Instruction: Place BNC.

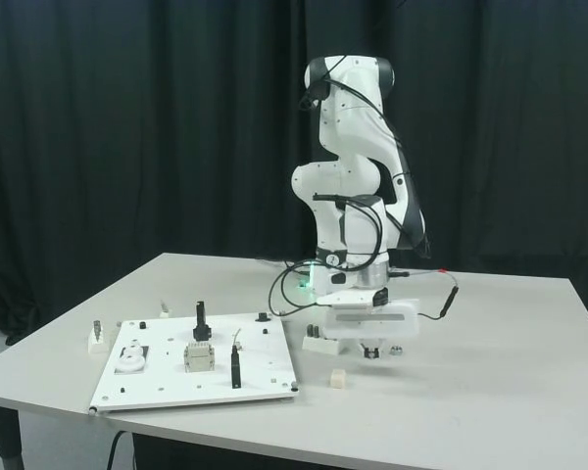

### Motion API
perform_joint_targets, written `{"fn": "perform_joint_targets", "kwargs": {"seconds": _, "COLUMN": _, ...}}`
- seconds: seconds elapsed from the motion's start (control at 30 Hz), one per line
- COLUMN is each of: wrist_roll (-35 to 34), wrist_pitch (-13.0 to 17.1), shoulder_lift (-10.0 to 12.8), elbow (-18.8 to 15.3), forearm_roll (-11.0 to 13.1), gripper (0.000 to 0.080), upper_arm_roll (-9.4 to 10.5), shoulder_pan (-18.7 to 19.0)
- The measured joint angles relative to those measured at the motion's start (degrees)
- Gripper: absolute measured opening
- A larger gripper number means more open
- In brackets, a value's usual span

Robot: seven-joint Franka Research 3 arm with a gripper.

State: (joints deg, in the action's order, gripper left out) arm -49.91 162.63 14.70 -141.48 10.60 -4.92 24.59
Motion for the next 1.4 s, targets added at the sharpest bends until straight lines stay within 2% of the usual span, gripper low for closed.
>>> {"fn": "perform_joint_targets", "kwargs": {"seconds": 0.3, "wrist_roll": 8.9, "wrist_pitch": 0.0, "shoulder_lift": 0.8, "elbow": 0.5, "forearm_roll": 0.0, "gripper": 0.0124, "upper_arm_roll": 0.63, "shoulder_pan": 0.0}}
{"fn": "perform_joint_targets", "kwargs": {"seconds": 0.63, "wrist_roll": 13.4, "wrist_pitch": 0.0, "shoulder_lift": 1.7, "elbow": 0.8, "forearm_roll": 0.0, "gripper": 0.0124, "upper_arm_roll": 1.18, "shoulder_pan": 0.0}}
{"fn": "perform_joint_targets", "kwargs": {"seconds": 0.9, "wrist_roll": 16.2, "wrist_pitch": 0.0, "shoulder_lift": 2.9, "elbow": 1.4, "forearm_roll": 0.0, "gripper": 0.0124, "upper_arm_roll": 1.80, "shoulder_pan": 0.0}}
{"fn": "perform_joint_targets", "kwargs": {"seconds": 1.4, "wrist_roll": 16.3, "wrist_pitch": 0.1, "shoulder_lift": 5.5, "elbow": 3.0, "forearm_roll": 0.0, "gripper": 0.0124, "upper_arm_roll": 2.51, "shoulder_pan": 0.0}}
